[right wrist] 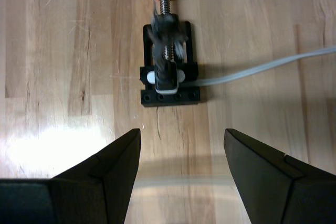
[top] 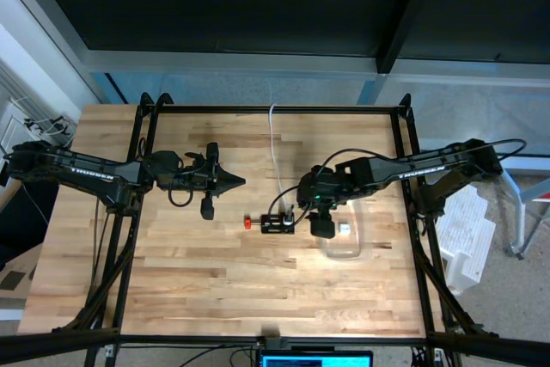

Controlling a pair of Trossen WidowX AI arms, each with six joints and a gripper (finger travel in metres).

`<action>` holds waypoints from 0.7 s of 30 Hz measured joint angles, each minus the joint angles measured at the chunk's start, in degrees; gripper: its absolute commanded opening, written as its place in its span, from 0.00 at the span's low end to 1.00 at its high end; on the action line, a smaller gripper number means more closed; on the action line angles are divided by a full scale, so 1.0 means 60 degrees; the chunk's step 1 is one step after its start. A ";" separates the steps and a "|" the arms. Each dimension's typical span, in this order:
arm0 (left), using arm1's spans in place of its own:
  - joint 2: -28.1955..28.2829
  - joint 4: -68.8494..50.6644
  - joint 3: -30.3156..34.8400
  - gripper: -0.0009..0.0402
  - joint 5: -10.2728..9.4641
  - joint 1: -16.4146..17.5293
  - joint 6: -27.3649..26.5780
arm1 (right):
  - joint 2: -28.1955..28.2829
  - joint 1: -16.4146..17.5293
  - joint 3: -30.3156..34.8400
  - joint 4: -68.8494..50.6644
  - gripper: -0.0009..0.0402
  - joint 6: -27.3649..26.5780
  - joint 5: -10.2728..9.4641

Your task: Remove the power plug from the receptacle and place in the container

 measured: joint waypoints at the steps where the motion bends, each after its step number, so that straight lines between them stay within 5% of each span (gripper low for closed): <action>1: 0.0000 0.0004 0.0004 0.02 0.0000 0.0000 0.0000 | 0.0120 0.0004 0.0080 -0.0007 0.57 0.0000 0.0000; 15: 0.0000 -0.0004 0.0000 0.02 0.0000 0.0000 0.0000 | 0.1778 0.0124 0.1290 -0.0033 0.57 -0.0091 0.0011; 21: 0.0000 -0.0007 0.0000 0.02 0.0004 0.0000 0.0000 | 0.2171 0.0131 0.1392 0.0022 0.57 -0.0109 0.0270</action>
